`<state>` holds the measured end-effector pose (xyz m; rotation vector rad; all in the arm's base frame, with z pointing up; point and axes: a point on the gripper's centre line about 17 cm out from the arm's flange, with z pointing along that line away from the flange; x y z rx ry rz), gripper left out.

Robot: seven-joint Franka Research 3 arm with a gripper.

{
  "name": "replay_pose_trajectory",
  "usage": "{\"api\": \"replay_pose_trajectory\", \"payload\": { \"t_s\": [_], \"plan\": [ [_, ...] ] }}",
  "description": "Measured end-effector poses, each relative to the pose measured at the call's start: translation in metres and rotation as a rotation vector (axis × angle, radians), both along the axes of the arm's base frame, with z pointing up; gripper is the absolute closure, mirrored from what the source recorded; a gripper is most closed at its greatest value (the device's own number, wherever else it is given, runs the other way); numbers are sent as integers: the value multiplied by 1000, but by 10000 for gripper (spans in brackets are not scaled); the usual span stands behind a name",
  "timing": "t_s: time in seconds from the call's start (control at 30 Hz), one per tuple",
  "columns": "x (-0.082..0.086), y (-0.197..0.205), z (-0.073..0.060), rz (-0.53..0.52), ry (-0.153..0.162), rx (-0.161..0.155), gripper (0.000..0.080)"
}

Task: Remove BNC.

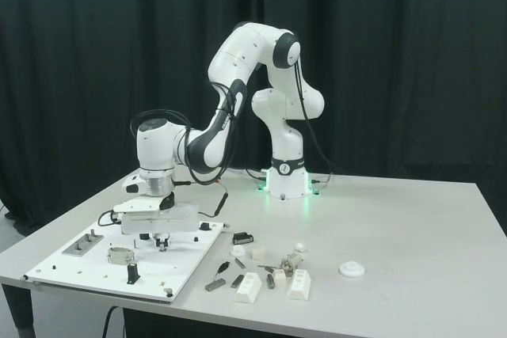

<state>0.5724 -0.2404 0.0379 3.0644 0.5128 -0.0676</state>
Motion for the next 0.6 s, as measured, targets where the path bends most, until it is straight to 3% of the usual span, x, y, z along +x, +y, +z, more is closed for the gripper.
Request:
{"api": "replay_pose_trajectory", "payload": {
  "t_s": [0.6],
  "plan": [
    [0, 0, 1, 58, 1, 2, 680]
  ]
}}
